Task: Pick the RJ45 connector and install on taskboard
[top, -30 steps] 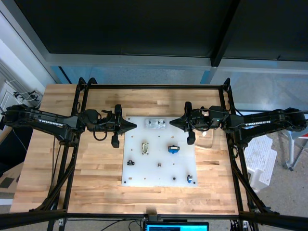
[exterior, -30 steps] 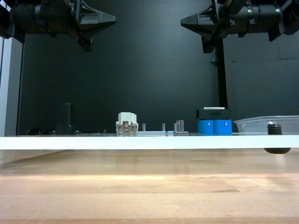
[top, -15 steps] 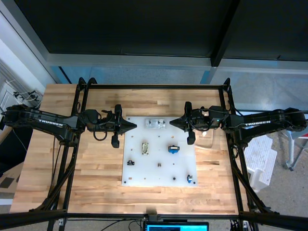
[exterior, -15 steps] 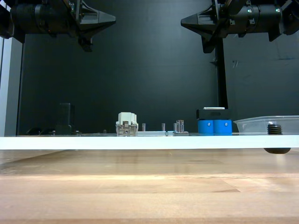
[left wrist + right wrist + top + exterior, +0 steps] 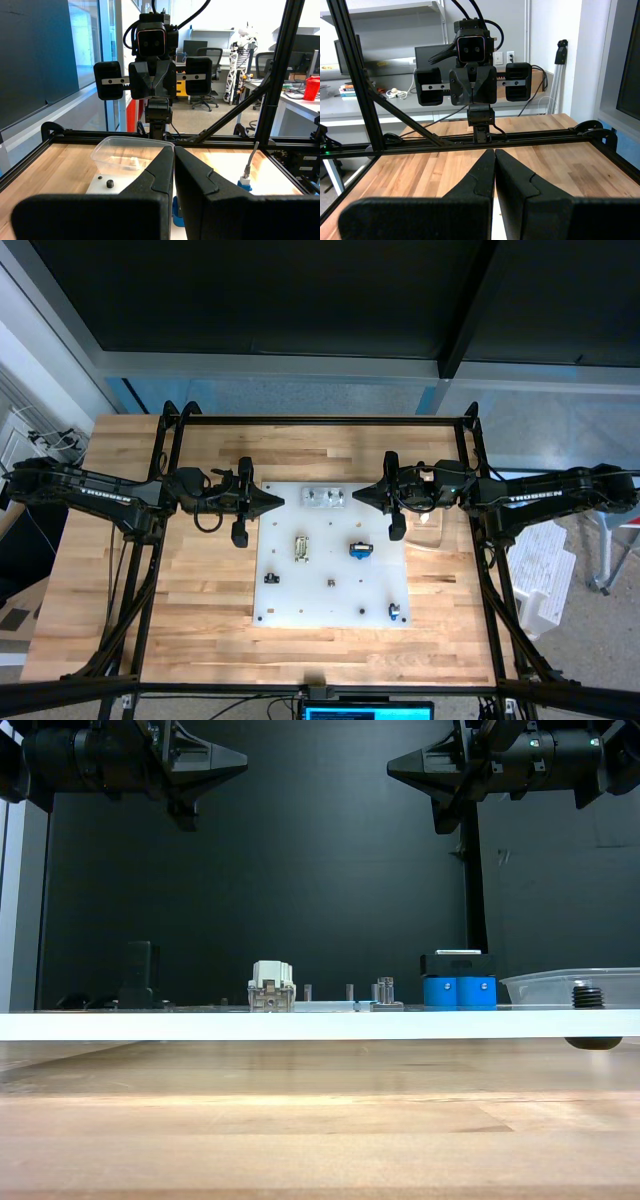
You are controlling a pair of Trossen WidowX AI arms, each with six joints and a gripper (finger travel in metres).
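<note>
The connector [image 5: 246,176] stands upright in the blue jack [image 5: 244,185] in the left wrist view, its grey cable [image 5: 252,156] rising from it. In the high view a grey piece covers the jack [image 5: 396,612] at the white board's [image 5: 300,600] near right corner. My left gripper [image 5: 281,501] hovers high over the board's far left edge, shut and empty, its tips [image 5: 174,150] closed together. My right gripper [image 5: 355,496] hovers opposite it over the far right part, shut on nothing [image 5: 495,151]. The clear tray [image 5: 116,148] holds only the white block [image 5: 131,161].
The tray [image 5: 432,531] sits on the wood just right of the board. Other fittings stand on the board: a pale connector housing [image 5: 301,548], a blue block [image 5: 360,550], small black parts [image 5: 271,578]. A black frame [image 5: 320,421] rings the table.
</note>
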